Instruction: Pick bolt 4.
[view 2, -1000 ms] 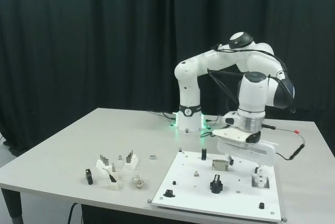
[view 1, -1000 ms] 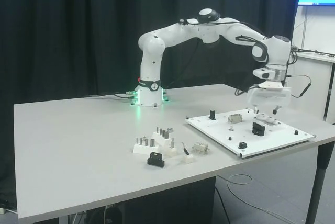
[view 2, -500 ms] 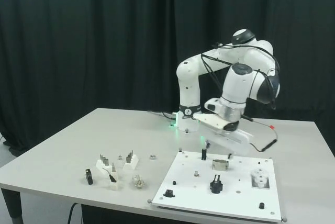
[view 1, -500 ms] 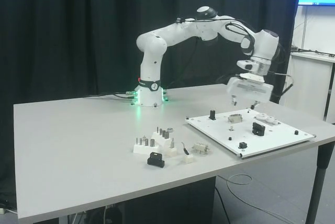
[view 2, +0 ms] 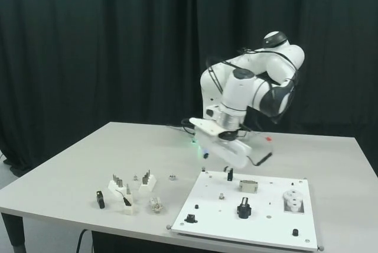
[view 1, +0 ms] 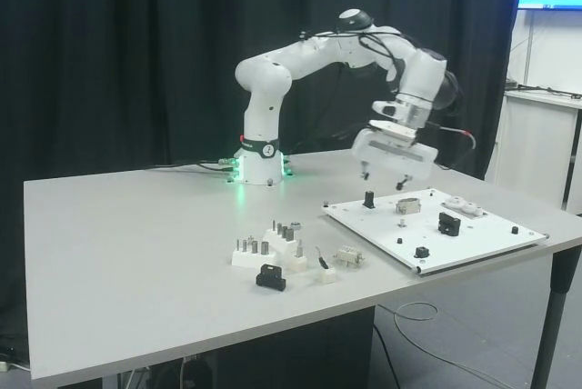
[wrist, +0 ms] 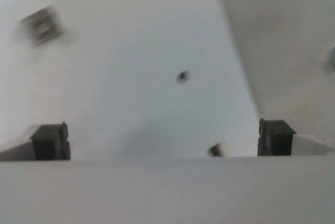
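Several small bolts (view 1: 277, 234) stand upright in white holder blocks (view 1: 264, 254) on the grey counter (view 1: 127, 244), well apart from the white assembly board (view 1: 435, 227); which of them is bolt 4 cannot be told. Just beside the blocks lie a black clip (view 1: 270, 276) and a small metal connector (view 1: 348, 257), between the blocks and the board.

On the board stand a black post (view 1: 369, 199), a metal ring part (view 1: 408, 204), a black block (view 1: 447, 223) and a white round fixture (view 1: 463, 204).

Above the board's edge nearest the robot's base, the tool (view 1: 382, 172) hangs in the air, clear of the black post beneath it. Its fingers (wrist: 49, 141) stand wide apart with nothing between them, seen from the wrist over the board's white face and the counter beside it. Green light glows at the arm's base (view 1: 258, 167).
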